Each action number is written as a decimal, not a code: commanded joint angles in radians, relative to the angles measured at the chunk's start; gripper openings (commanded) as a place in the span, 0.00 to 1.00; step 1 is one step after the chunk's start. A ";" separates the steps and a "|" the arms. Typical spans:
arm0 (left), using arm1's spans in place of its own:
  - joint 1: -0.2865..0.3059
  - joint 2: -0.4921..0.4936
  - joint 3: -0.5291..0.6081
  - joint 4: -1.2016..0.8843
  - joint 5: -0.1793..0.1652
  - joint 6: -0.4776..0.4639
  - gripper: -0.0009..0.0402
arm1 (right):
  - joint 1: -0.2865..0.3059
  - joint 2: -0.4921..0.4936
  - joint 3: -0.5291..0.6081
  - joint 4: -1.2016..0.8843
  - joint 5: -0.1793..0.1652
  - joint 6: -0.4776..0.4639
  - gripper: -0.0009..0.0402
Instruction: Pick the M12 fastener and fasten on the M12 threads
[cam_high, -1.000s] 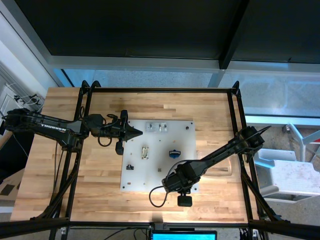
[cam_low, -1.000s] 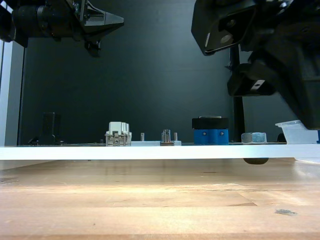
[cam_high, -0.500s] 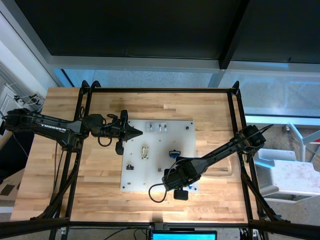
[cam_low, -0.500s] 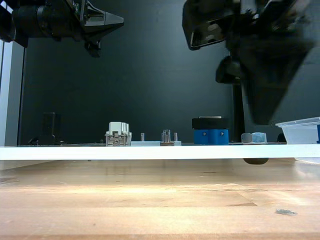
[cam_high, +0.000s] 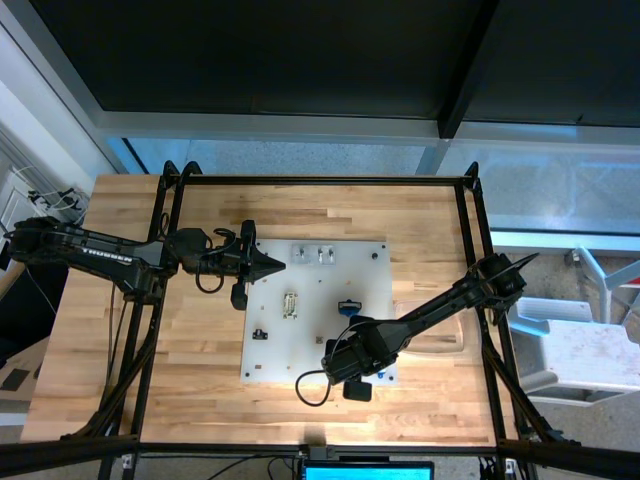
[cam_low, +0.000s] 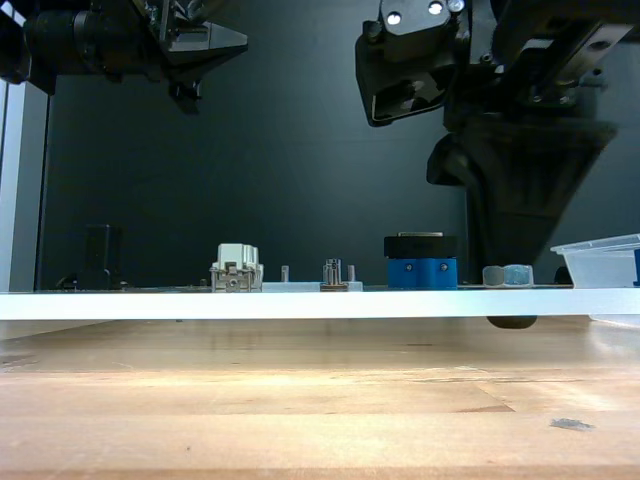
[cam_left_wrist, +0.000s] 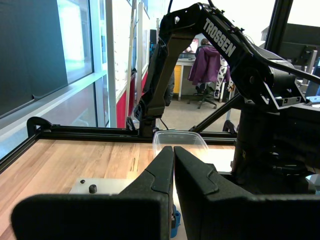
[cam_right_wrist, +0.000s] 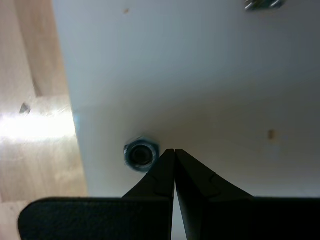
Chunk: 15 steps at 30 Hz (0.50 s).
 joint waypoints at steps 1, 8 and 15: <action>0.000 0.000 0.000 0.000 0.000 0.000 0.02 | 0.000 -0.011 0.005 -0.006 -0.127 -0.019 0.02; 0.000 0.000 0.000 0.002 0.000 0.000 0.02 | 0.000 -0.017 0.018 -0.056 -0.198 -0.035 0.02; 0.000 0.000 0.000 0.001 0.000 0.000 0.02 | 0.000 -0.017 0.017 -0.055 -0.163 -0.031 0.02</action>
